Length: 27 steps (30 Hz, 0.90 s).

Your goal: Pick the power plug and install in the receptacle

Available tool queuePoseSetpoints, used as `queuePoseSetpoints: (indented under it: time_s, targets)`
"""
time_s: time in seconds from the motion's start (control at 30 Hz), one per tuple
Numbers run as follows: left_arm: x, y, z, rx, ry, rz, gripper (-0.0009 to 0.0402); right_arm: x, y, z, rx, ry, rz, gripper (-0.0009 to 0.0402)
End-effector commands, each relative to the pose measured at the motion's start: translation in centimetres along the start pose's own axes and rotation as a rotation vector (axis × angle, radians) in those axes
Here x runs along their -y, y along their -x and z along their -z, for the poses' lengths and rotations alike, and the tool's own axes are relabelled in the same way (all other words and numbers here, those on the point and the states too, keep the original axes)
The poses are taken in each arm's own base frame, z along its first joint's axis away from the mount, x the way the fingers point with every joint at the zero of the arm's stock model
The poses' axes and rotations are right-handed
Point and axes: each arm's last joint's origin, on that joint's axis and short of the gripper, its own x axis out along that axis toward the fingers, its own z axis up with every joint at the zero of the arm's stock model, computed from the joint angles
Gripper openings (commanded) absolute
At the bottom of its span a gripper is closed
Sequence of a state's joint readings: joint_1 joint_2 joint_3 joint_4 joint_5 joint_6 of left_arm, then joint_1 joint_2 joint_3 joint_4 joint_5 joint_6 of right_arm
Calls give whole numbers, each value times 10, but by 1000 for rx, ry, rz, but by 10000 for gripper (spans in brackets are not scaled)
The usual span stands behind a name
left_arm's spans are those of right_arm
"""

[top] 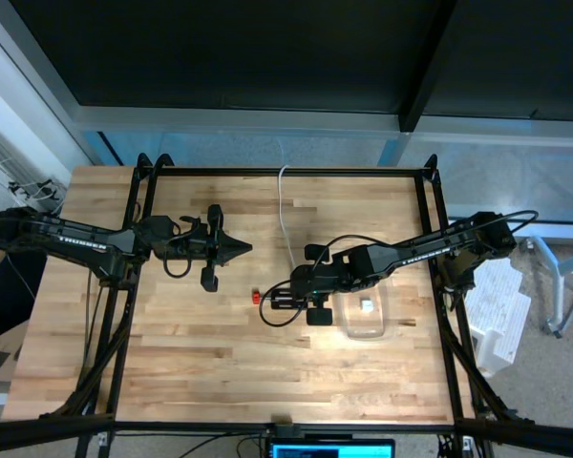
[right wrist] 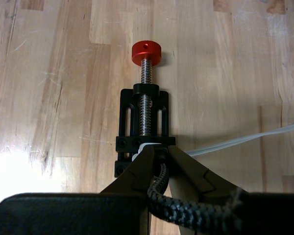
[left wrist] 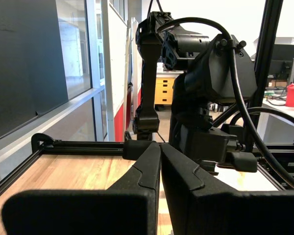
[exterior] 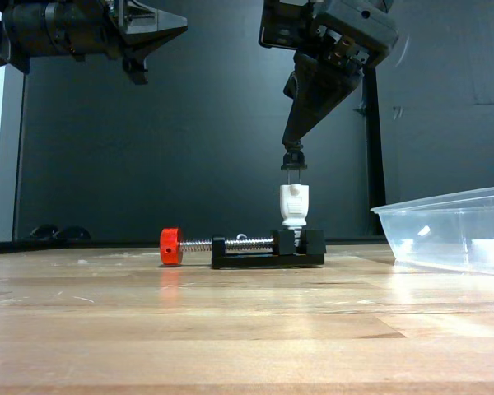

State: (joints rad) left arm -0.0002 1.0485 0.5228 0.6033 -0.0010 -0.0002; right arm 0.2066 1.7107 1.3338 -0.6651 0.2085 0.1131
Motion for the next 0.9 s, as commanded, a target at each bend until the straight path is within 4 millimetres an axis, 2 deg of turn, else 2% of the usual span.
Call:
queuePoseSetpoints:
  time_s: [0.03,0.9]
  targets:
    - [0,0,0,0,0,0,0,0,-2,2,1,-1,-1,0]
    - [0,0,0,0,0,0,0,-1,-23,21,-4,-16,-40,0]
